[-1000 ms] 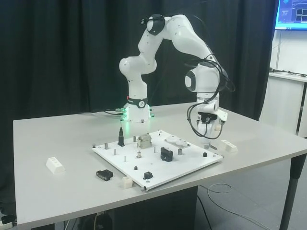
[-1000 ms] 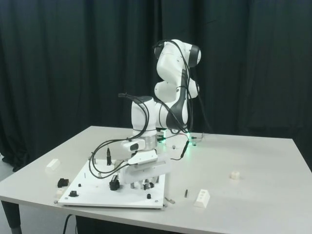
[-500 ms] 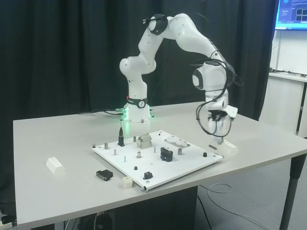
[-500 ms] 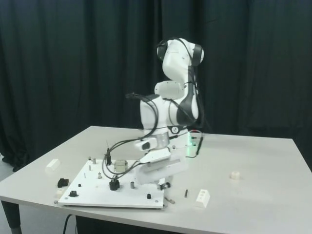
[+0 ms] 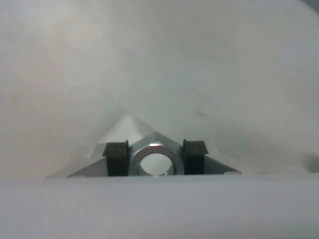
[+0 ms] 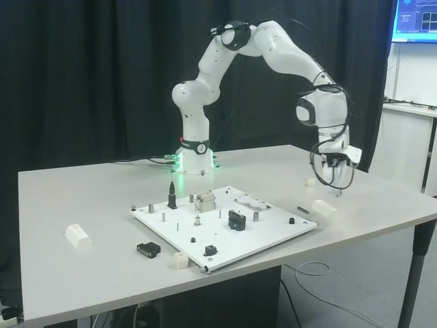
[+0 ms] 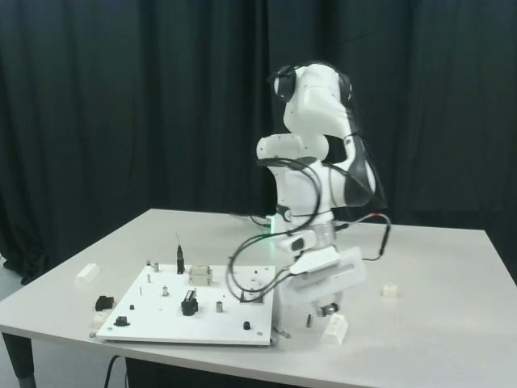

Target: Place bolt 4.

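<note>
Both my pads (image 5: 115, 158) are clamped on bolt 4 (image 5: 155, 160), long axis pointing straight down. White board (image 6: 273, 236) sits around 8 o'clock from my gripper (image 6: 337, 190), first room view.

One white square assembly board (image 6: 273, 236), one white robot arm (image 6: 273, 48), three small white rectangular blocks (image 6: 78, 235) (image 6: 324, 209) (image 6: 179, 260).

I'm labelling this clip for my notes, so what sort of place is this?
Most likely a robotics lab or test cell: a white robot arm bolted on a grey table, a white assembly board set with small parts, black curtains behind, and a monitor in the corner.
</note>
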Controlling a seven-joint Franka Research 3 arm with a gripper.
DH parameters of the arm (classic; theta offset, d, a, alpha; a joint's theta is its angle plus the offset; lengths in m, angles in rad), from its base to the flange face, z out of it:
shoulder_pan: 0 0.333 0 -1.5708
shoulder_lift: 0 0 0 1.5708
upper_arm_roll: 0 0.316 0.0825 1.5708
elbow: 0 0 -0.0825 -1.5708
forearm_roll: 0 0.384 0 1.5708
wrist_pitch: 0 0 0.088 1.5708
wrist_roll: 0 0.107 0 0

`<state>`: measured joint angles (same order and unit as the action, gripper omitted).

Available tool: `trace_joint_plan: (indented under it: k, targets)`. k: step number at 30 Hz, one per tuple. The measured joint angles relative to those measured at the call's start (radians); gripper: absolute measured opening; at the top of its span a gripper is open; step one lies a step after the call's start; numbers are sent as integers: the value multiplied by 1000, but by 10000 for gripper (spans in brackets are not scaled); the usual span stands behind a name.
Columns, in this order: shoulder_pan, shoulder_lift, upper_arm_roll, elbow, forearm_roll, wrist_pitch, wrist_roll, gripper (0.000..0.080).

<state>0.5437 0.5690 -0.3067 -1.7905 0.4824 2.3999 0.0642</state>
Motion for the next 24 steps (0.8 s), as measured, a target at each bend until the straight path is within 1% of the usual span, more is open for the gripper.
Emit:
trace_joint_plan:
  k: [11, 18, 24]
  targets:
    - [106, 26, -2, -9, -2, 13, 92, 229]
    - [153, 47, -3, -17, -7, 33, 150, 229]
    - [180, 60, -4, -19, -26, 50, 192, 229]
